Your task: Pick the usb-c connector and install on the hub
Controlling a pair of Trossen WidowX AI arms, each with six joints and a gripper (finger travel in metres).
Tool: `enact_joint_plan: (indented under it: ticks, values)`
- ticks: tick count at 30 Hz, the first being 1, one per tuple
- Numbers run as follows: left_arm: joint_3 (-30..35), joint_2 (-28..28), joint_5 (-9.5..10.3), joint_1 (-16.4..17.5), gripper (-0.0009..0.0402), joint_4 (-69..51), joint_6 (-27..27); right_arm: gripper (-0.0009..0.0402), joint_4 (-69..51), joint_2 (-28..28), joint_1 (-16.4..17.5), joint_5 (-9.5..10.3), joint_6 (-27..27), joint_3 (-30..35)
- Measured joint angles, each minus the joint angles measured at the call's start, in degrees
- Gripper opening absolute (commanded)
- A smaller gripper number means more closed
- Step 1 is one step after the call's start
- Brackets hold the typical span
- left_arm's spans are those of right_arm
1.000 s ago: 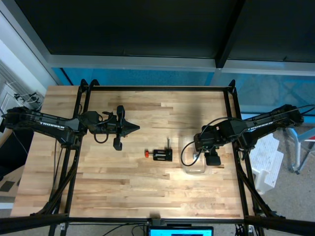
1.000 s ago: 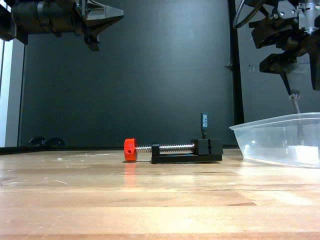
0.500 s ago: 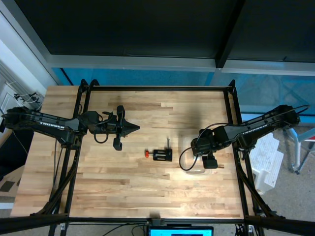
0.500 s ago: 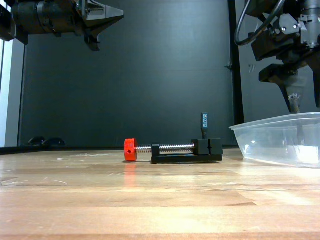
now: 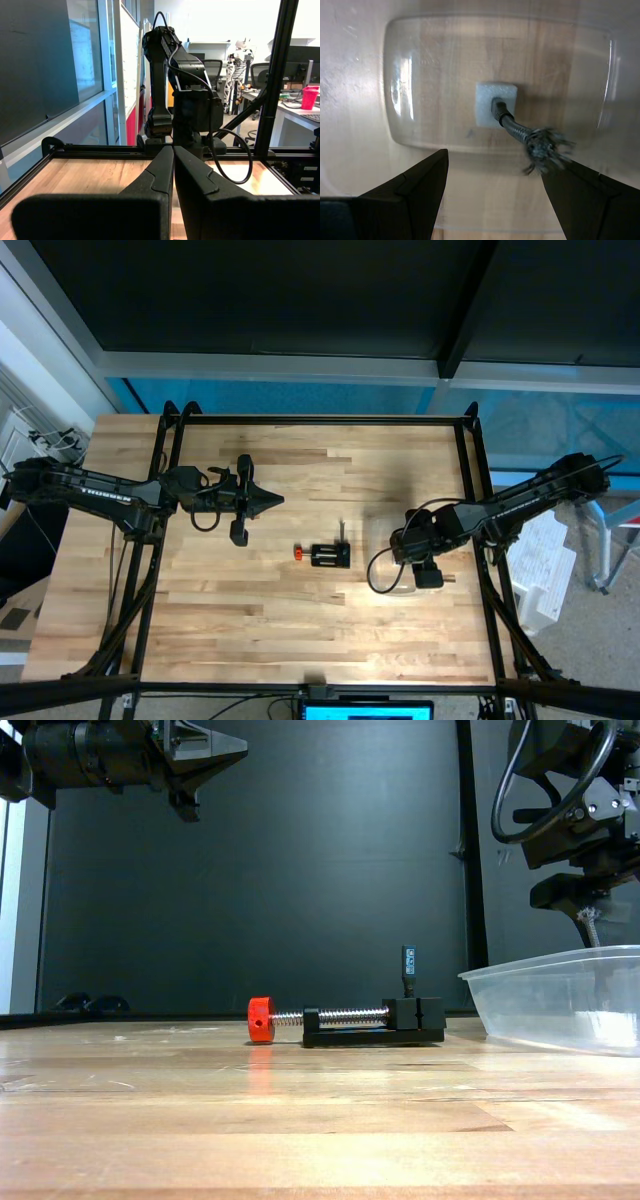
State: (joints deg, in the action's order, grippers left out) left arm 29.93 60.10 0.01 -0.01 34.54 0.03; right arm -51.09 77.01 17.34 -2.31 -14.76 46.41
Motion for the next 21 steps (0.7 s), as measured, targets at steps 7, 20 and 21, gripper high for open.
enact_joint_plan:
  ticks: [7,20,21]
  values:
    - [0.0,0.0,0.00,0.0,0.0000,0.0,0.0,0.0251,0.9,0.0,0.2,-1.14,-1.5,-1.1]
    - [0.0,0.0,0.02,0.0,0.0000,0.0,0.0,0.0251,1.9,0.0,0.3,-1.16,-1.5,-1.4]
    - [0.0,0.0,0.00,0.0,0.0000,0.0,0.0,0.0251,2.0,0.0,0.3,-1.16,-1.5,-1.4]
